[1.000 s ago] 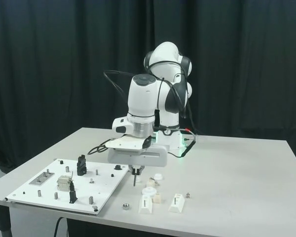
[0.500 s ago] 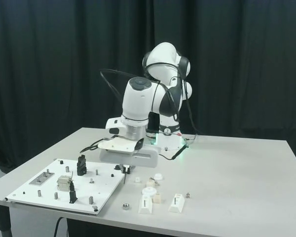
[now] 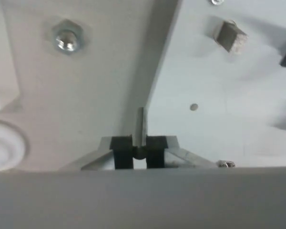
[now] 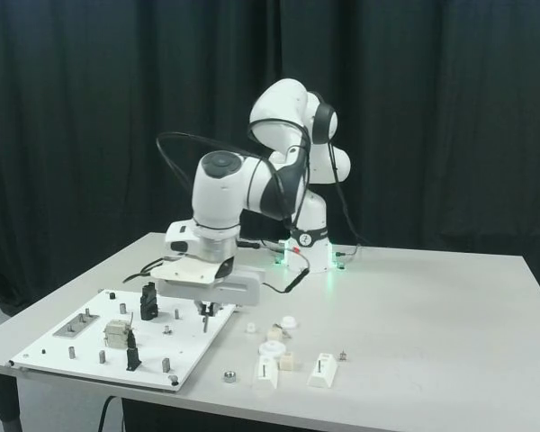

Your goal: Insert round peg 2.

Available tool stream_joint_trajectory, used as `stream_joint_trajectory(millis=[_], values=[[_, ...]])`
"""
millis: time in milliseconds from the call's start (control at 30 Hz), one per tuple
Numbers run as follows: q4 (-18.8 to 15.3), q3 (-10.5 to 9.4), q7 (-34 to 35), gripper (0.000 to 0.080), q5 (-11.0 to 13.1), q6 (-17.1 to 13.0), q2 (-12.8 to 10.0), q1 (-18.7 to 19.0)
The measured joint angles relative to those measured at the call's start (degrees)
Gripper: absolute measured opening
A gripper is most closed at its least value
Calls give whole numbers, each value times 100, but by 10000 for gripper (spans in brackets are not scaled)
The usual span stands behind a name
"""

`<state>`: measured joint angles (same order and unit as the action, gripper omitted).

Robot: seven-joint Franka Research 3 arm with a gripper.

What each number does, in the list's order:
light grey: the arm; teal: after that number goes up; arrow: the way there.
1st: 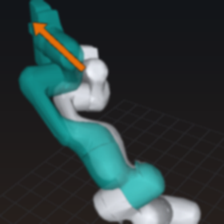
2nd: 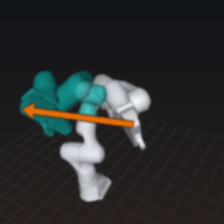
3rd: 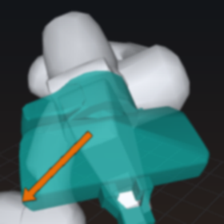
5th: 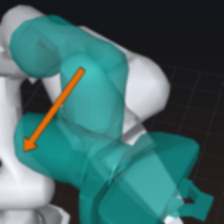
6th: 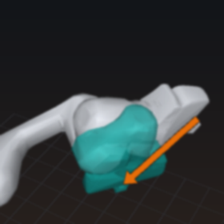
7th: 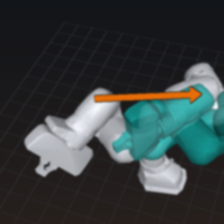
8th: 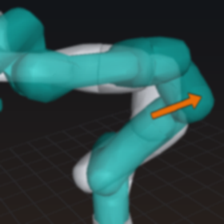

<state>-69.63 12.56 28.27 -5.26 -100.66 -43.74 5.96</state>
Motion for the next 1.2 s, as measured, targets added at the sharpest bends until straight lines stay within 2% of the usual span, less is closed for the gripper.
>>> stream_joint_trajectory(millis=[267,667,1200], values=[[-67,-96,-162,53,0,-1,1,-276],[-140,-97,-334,53,8,-2,1,-512],[-479,-97,-454,53,24,-65,29,-695]])
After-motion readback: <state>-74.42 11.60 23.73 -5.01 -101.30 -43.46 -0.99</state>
